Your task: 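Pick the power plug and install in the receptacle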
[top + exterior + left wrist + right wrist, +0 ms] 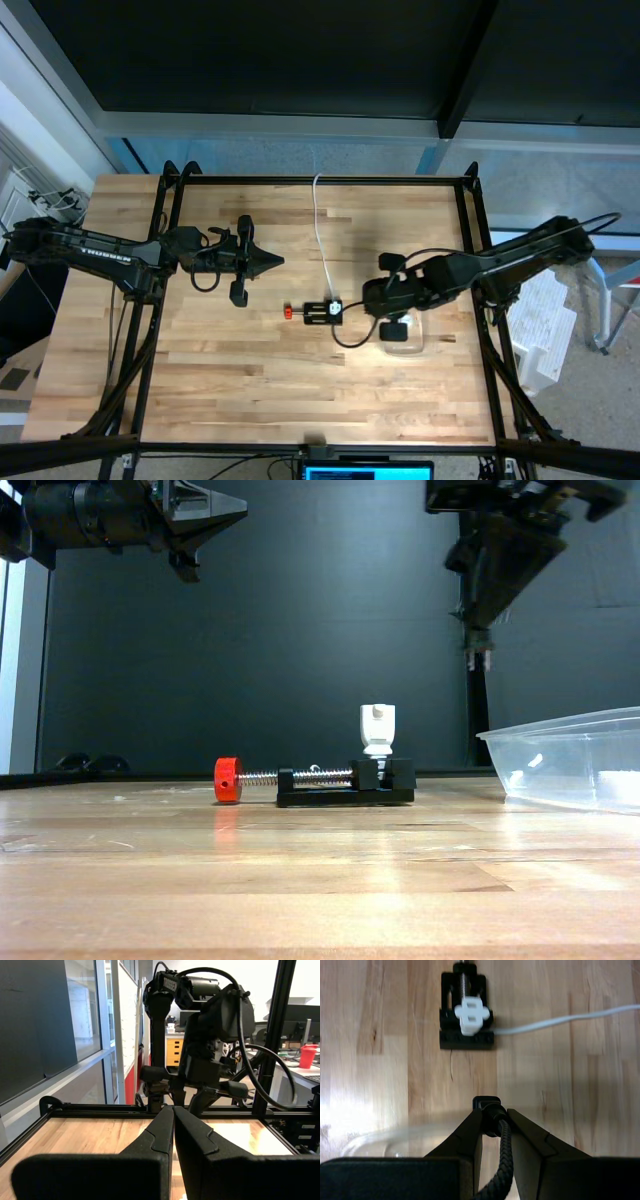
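1. The right claw (491,1119) is pointed down at the counter (380,1060). It is clenched on the power plug (487,1105), which is held aloft, apart from the receptacle (470,1016).
2. The left claw (173,1115) is held level and aloft, pressed closed.
3. "TROSSEN" is read on the left arm (100,257).

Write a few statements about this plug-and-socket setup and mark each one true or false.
1. The right gripper is shut on the power plug. True.
2. The power plug is seated in the receptacle. False: it is held in the air, apart from the receptacle.
3. The receptacle stands clamped in the black vise. True.
4. The left gripper hovers open over the clear tray. False: it is shut and parked at the left, far from the clear tray.
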`<state>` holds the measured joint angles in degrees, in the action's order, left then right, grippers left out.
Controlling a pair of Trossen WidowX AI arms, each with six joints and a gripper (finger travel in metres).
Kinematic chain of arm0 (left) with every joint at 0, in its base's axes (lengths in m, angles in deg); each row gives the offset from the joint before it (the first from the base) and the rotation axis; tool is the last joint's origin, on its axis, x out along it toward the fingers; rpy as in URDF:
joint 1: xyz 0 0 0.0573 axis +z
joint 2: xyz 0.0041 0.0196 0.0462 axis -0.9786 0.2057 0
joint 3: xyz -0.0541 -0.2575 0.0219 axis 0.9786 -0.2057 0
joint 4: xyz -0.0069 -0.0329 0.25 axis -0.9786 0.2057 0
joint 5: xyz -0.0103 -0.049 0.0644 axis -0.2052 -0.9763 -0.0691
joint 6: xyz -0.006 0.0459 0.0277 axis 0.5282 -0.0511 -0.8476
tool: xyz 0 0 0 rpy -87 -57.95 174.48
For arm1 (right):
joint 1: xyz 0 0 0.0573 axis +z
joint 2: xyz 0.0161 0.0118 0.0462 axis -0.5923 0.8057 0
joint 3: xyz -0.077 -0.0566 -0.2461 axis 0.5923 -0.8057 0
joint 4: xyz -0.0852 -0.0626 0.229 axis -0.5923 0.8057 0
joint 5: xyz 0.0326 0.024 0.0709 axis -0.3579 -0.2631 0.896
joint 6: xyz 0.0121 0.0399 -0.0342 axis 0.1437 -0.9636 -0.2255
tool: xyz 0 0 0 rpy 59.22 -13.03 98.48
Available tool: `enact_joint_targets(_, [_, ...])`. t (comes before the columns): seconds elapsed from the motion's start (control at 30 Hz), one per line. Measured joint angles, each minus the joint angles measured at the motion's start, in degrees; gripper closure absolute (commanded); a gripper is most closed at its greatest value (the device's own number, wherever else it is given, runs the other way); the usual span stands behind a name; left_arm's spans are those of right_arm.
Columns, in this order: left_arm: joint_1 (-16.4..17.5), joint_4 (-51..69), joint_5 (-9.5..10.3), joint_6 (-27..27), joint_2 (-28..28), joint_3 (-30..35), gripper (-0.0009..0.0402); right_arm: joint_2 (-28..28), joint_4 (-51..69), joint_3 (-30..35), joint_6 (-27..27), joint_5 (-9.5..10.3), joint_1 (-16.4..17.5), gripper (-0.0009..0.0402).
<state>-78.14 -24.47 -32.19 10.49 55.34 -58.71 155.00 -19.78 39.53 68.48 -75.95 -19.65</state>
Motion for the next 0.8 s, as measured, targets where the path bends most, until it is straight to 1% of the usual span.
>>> enact_joint_targets(0.23, [0.00, 0.00, 0.00, 0.00, 0.00, -0.02, 0.0393, 6.60, -0.39, 6.08, 1.40, 0.00, -0.94, 0.0393])
enact_joint_targets(0.43, [0.00, 0.02, 0.00, 0.00, 0.00, -0.02, 0.0393, 11.04, -0.55, 10.32, 2.69, 0.02, -1.73, 0.0393])
enact_joint_targets(0.63, [0.00, 0.00, 0.00, 0.00, 0.00, 0.00, 0.0393, 14.32, -0.87, 12.90, 3.65, 0.02, -2.29, 0.0393])
enact_joint_targets(0.8, [0.00, 0.02, 0.00, 0.00, 0.00, -0.02, 0.0393, 15.52, -2.36, 13.60, 3.85, 0.24, -2.43, 0.0393])
